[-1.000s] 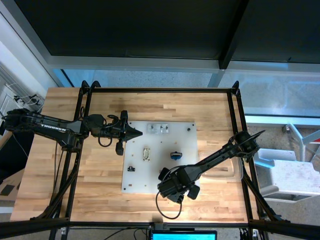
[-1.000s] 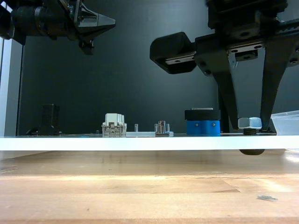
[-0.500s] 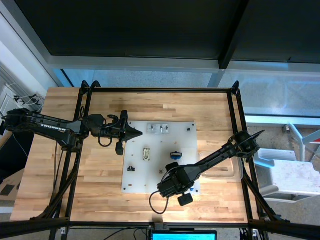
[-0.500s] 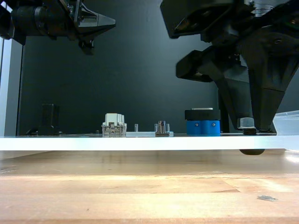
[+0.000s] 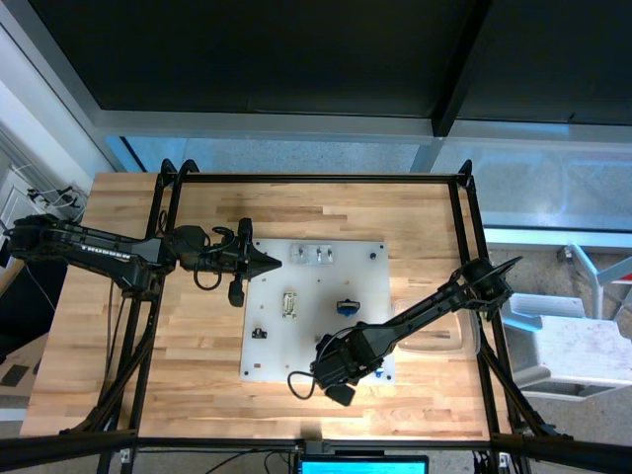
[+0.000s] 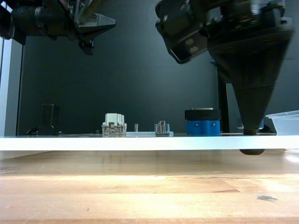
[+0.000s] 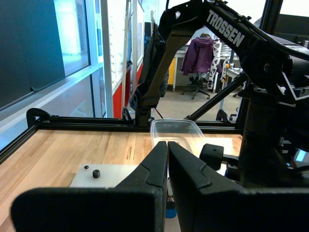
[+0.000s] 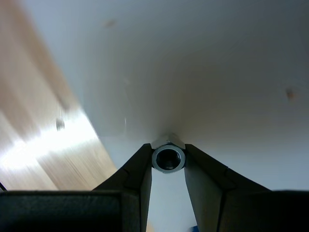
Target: Pick the M12 fastener and fasten on the M12 threads
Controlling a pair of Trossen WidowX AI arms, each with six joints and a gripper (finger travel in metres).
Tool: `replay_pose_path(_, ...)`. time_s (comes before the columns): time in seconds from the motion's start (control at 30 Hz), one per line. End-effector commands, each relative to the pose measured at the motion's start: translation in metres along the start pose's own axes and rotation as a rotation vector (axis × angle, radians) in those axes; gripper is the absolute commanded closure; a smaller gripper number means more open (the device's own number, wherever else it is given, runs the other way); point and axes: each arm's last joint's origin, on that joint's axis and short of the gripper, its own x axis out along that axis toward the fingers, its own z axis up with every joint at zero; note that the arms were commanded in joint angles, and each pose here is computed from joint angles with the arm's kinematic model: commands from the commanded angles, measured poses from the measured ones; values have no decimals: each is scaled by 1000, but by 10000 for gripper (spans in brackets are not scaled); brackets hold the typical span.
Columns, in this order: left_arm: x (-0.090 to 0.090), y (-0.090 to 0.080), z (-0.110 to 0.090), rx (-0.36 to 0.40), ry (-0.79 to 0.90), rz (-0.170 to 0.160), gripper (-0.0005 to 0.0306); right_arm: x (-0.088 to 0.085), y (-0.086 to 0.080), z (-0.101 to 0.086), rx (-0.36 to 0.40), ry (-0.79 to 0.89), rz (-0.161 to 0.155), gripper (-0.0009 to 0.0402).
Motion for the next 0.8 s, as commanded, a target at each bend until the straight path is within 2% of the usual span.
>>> replay_pose_path(0.03, 0, 0, 0, 0, 0, 0, 300, 1, -1, 1, 232, -4, -14, 391)
replay_pose_path(0.2, 0, 0, 0, 0, 0, 0, 300, 1, -2, 2, 442, -5, -15, 391)
replay_pose_path(0.53, 0, 0, 0, 0, 0, 0, 300, 1, -2, 2, 936, -9, -13, 391)
replay_pose_path(0.8, 0, 0, 0, 0, 0, 0, 300, 1, -2, 2, 1366, -12, -11, 391)
